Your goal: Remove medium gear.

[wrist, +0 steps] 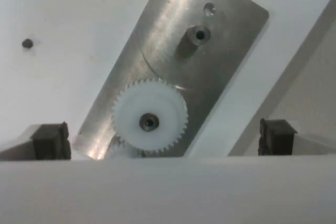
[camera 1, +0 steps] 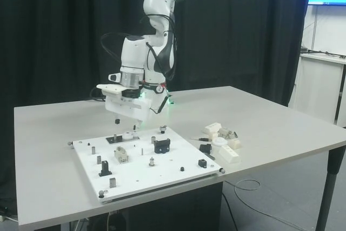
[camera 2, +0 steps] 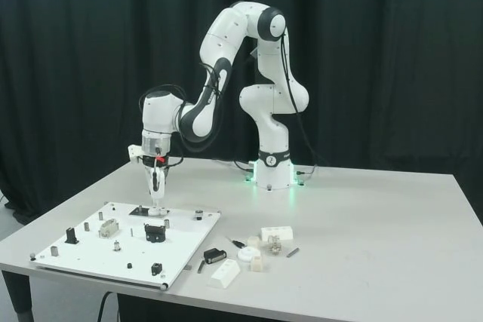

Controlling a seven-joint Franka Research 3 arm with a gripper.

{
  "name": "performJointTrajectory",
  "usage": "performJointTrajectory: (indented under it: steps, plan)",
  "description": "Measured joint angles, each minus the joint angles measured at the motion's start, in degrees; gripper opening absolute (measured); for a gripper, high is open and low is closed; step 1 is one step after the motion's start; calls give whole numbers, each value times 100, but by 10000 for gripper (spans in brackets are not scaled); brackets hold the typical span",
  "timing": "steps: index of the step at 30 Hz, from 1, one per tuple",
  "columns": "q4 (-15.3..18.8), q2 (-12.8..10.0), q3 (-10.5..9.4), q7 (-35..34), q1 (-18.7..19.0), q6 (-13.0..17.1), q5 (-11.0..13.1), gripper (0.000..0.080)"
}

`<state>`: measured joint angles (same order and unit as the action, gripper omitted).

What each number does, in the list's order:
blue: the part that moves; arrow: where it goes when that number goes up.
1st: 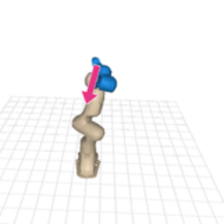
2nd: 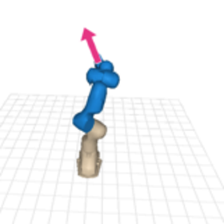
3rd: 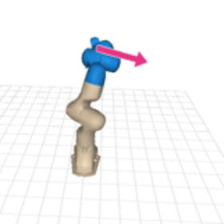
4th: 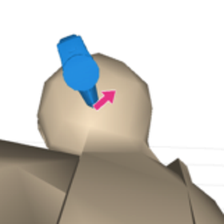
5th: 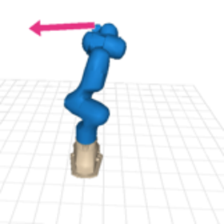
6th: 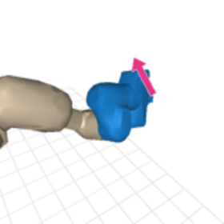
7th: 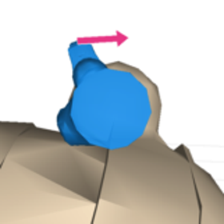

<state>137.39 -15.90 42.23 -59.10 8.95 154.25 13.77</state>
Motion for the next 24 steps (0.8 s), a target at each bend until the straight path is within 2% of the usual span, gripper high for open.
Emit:
performJointTrajectory:
  steps: [7,11,24]
  plan:
    - [-40,-141,-39,515,0,3,503,800]
    - [-40,-180,-49,756,0,3,681,800]
    - [-39,-242,-67,1074,0,-1,780,800]
